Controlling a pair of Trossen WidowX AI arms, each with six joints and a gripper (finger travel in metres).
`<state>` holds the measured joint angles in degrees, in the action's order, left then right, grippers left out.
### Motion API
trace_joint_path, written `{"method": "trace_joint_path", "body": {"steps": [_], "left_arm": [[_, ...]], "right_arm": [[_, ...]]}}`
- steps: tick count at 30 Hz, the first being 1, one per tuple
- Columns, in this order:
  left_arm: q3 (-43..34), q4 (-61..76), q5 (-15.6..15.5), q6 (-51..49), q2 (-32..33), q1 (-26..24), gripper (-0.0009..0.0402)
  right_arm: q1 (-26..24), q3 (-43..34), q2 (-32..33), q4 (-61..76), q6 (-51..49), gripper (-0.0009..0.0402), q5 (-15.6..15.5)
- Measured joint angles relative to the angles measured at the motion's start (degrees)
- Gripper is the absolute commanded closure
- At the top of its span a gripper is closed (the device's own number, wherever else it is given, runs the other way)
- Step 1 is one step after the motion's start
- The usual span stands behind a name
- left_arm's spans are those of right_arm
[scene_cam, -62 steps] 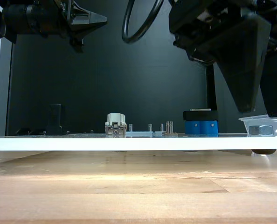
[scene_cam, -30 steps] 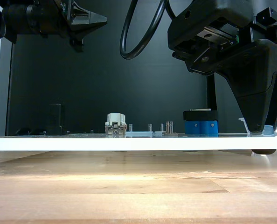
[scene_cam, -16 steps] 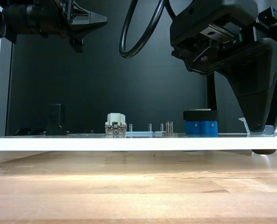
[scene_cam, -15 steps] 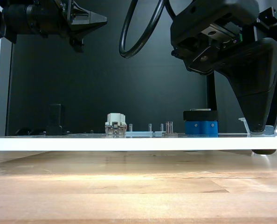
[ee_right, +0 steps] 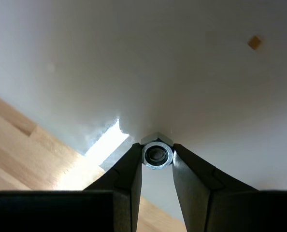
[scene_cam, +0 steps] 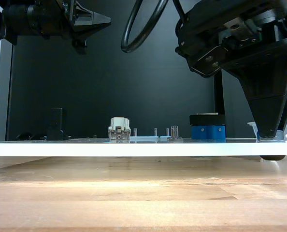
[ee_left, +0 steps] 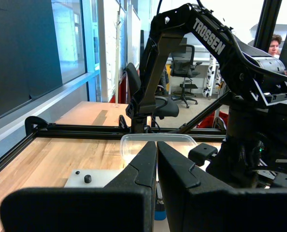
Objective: Unfasten the M12 nut and place it in the container
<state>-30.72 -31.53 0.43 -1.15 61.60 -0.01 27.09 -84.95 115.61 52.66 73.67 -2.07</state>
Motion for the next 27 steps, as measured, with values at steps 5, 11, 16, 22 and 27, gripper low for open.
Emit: {"method": "trace_joint_path", "body": {"steps": [5, 11, 16, 22, 27], "left_arm": [[0.0, 0.0, 0.0, 0.0, 0.0, 0.0, 0.0393], [0.0, 0.0, 0.0, 0.0, 0.0, 0.0, 0.0393], [0.0, 0.0, 0.0, 0.0, 0.0, 0.0, 0.0393], [0.0, 0.0, 0.0, 0.0, 0.0, 0.0, 0.0393], [0.0, 0.0, 0.0, 0.0, 0.0, 0.0, 0.0393]], "right_arm": [[0.0, 0.0, 0.0, -0.1, -12.2, 0.0346, 0.1], [0.0, 0.0, 0.1, -0.2, -33.0, 0.0346, 0.1], [0.0, 0.0, 0.2, -0.3, -50.7, 0.0346, 1.0], [0.1, 0.0, 0.2, -0.4, -70.5, 0.0346, 2.1], [0.1, 0.0, 0.2, -0.3, -85.9, 0.0345, 2.3]]}}
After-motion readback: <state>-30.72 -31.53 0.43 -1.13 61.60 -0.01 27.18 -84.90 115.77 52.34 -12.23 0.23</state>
